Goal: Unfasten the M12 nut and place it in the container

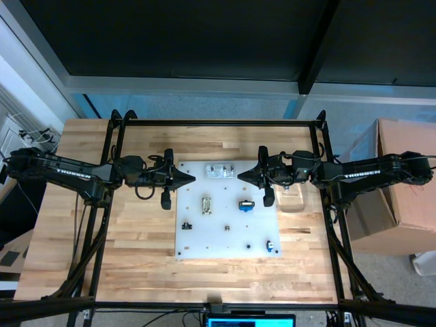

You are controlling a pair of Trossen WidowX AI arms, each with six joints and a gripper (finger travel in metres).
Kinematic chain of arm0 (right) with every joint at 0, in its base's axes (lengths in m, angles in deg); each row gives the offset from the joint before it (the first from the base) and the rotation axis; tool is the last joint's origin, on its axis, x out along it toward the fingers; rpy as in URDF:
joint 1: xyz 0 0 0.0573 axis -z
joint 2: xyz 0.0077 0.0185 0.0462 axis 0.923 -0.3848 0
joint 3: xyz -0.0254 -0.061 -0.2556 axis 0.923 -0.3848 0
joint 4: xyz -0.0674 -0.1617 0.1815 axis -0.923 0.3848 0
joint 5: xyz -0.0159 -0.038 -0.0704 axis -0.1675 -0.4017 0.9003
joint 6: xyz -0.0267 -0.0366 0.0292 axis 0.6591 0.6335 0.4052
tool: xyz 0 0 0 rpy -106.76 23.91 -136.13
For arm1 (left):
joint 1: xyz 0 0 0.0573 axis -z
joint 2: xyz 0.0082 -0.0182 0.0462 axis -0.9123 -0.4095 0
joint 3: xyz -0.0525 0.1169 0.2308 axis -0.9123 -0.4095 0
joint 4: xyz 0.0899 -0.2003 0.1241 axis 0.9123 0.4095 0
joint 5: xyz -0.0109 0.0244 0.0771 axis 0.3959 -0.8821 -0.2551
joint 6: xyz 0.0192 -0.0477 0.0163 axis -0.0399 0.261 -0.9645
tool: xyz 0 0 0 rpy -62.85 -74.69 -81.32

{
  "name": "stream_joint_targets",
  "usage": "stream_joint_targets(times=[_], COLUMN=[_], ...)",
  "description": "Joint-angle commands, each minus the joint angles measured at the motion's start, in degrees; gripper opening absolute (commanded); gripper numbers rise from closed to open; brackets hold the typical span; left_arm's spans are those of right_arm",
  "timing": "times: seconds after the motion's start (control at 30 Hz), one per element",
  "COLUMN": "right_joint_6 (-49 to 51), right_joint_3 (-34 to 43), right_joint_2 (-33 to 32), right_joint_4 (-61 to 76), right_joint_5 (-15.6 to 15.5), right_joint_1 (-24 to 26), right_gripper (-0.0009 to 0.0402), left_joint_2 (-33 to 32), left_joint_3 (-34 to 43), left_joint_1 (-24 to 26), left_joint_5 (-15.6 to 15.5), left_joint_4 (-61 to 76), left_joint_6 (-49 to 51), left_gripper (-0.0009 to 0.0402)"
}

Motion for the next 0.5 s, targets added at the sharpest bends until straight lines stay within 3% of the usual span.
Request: stream_joint_targets(times=[0.03,0.5], right_joint_6=[0.0,0.0], right_joint_3=[0.1,0.0], right_joint_2=[0.0,0.0], right_joint_4=[0.5,3.0], right_joint_5=[0.0,0.0], right_joint_1=[0.0,0.0], right_gripper=[0.0000,0.0000], left_joint_2=[0.0,0.0], left_joint_3=[0.0,0.0], left_joint_1=[0.0,0.0], left_joint_5=[0.0,0.0], left_joint_4=[0.0,0.0], left_joint_6=[0.0,0.0], left_gripper=[0.0000,0.0000])
